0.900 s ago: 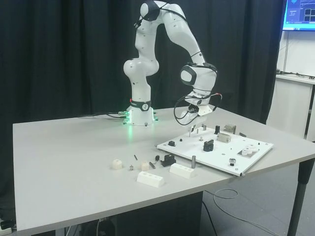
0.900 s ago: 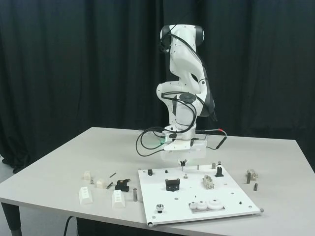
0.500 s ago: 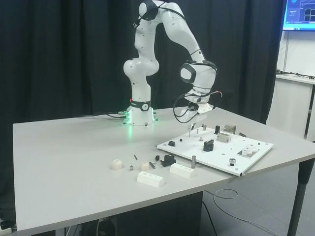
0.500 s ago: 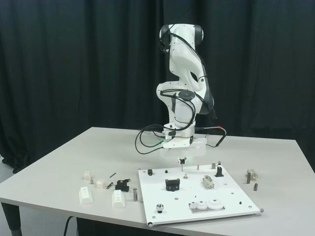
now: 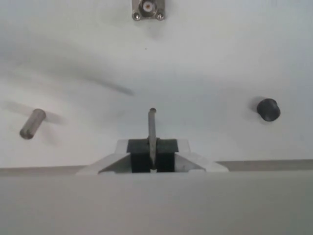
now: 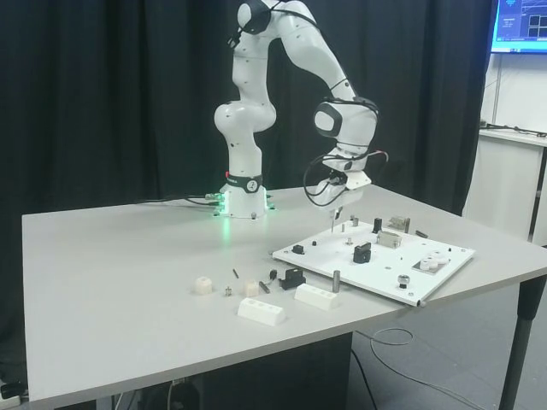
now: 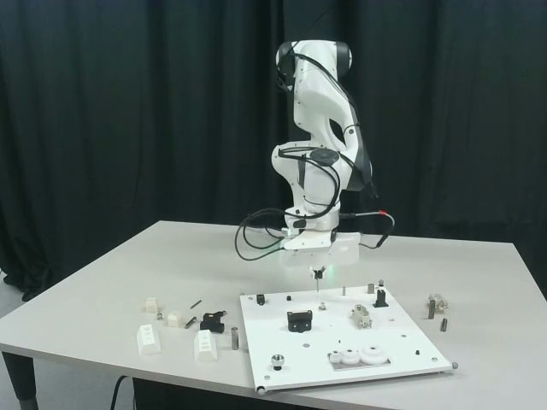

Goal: Place round peg 1.

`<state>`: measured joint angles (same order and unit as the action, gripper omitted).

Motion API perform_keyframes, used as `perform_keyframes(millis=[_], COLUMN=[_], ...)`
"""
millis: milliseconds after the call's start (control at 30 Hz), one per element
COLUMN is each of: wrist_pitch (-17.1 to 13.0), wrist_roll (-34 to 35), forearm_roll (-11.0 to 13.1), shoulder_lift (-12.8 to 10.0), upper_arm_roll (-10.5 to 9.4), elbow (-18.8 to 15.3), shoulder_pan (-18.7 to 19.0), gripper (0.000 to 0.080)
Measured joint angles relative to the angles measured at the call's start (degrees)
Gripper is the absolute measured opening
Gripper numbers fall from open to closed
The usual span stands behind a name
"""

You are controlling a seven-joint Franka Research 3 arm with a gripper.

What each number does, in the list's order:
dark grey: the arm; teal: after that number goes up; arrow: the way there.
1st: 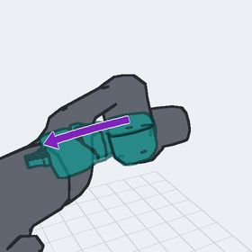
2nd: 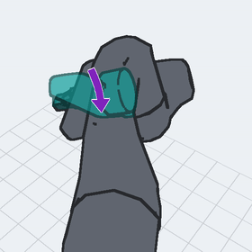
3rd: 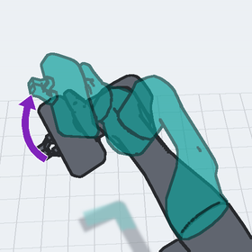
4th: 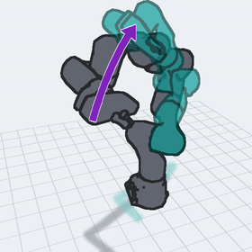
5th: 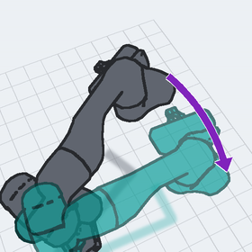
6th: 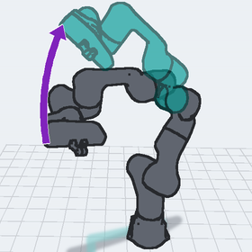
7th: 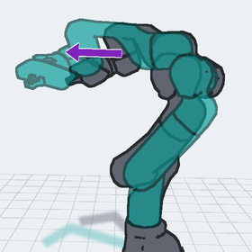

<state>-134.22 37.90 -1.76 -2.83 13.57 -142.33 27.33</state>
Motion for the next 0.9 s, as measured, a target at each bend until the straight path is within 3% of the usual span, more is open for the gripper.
perform_keyframes(millis=[467, 900], wrist_pitch=[3.82, 4.67], wrist_roll=[0.00, 0.00], forearm_roll=[-1.28, -1.98], shoulder_lift=[3.55, 4.74], upper_arm_roll=[0.13, 0.33], elbow=[0.69, 0.70], shoulder_pan=[-0.08, -0.12], gripper=[0.0022, 0.0022])
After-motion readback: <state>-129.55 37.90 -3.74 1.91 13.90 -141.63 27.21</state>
